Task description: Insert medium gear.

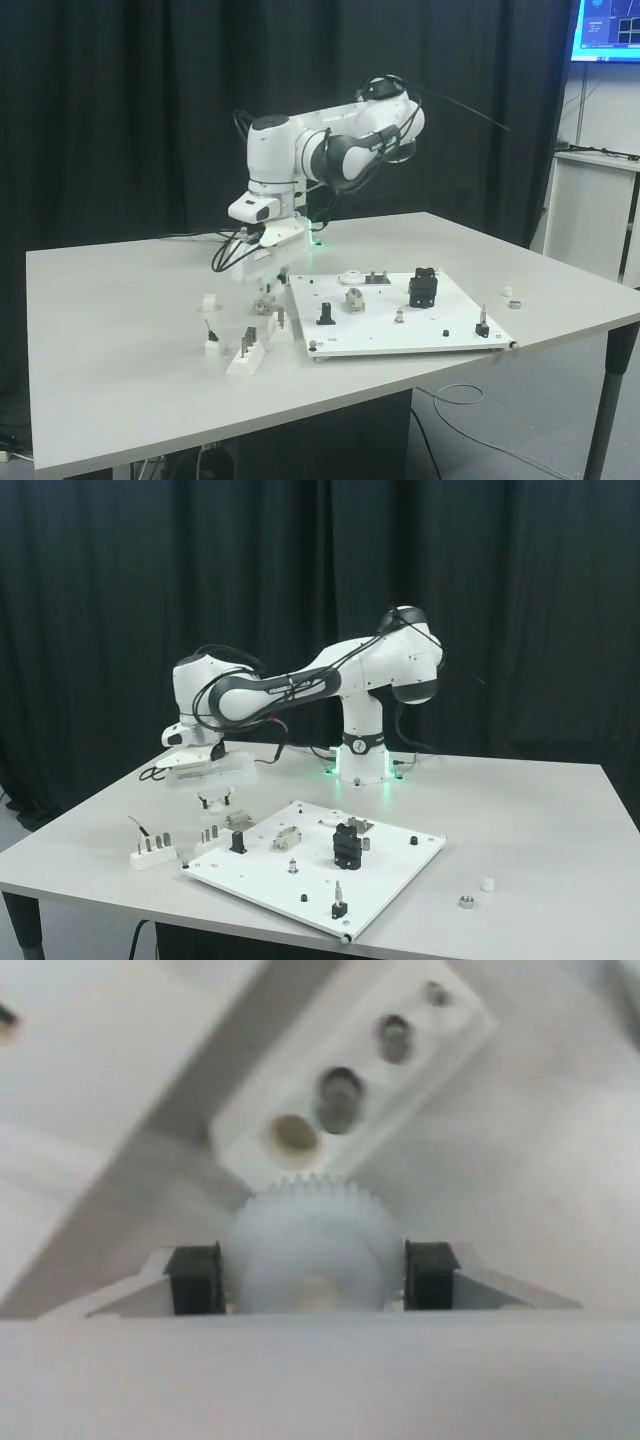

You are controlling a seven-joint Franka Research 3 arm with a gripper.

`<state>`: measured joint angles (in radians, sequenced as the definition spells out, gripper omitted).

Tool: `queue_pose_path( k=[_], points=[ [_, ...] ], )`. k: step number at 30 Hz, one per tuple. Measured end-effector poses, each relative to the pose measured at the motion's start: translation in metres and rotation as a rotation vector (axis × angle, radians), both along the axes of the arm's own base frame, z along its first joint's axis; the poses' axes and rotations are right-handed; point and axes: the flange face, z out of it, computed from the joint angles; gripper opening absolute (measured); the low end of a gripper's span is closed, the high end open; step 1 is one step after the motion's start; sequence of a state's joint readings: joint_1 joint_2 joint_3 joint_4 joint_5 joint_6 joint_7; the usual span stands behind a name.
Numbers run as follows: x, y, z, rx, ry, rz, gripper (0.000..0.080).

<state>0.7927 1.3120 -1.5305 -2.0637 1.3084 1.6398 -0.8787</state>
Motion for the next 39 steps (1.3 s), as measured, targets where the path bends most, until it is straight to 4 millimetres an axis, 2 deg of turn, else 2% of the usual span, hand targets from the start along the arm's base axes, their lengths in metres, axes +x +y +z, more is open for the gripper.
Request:
queue_pose_path(
  k=[28,39],
  points=[
    [-0.021,0.13,0.005,0.005,0.003,0.029,0.0393],
    [-0.036,0.176,0.002,-0.008,0.001,0.044,0.0393]
  ],
)
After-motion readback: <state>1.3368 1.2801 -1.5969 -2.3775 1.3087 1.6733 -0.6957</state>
